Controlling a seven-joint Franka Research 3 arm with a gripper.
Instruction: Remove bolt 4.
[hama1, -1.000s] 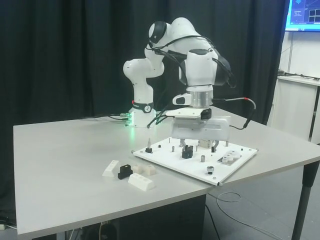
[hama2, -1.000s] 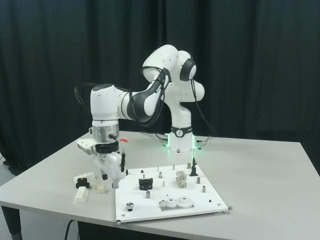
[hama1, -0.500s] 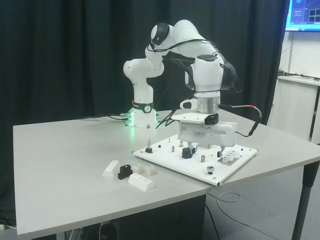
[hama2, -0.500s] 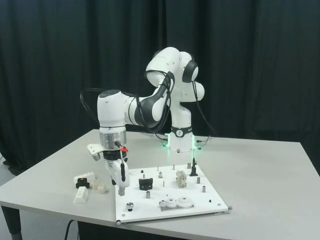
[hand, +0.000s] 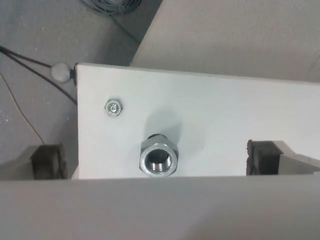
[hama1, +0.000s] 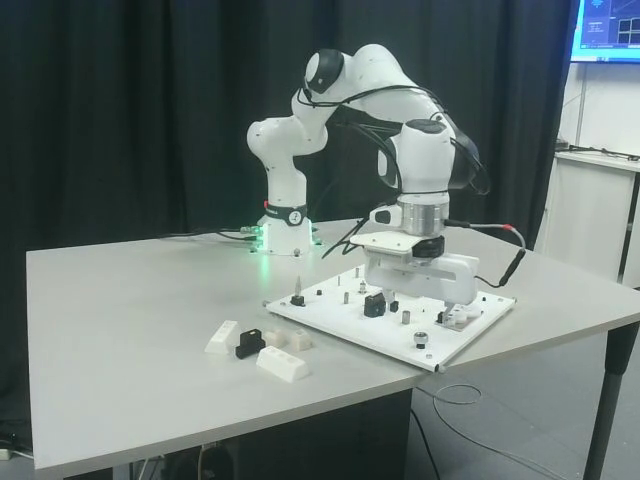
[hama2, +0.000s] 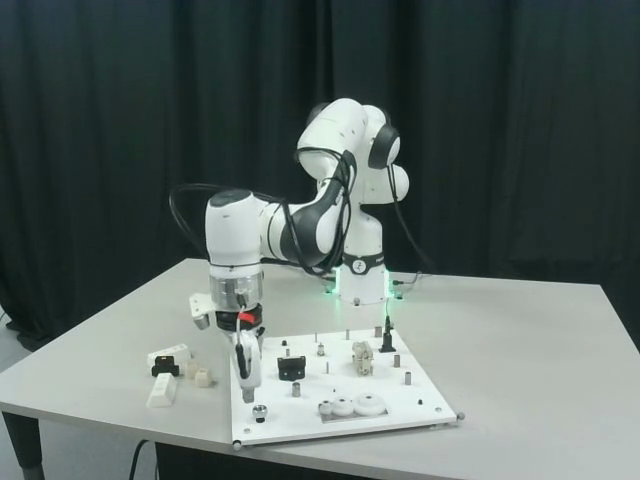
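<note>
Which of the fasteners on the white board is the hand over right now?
The large grey hex-headed bolt near the white board's corner, between the hand's fingertips. The small grey screw sits off to one side.

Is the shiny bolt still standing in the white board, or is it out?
In. The bolt stands upright in the white board, and the open pincer isn't touching it.

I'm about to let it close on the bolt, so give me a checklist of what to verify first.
1. Bolt midway between the fingers: ok.
2. Gripper open, both fingers apart from the bolt: ok.
3. Bolt upright on the board: ok.
4. Small screw outside the fingers' closing path: ok.
5. Fingertips low enough to grip the bolt: cannot tell.
</note>
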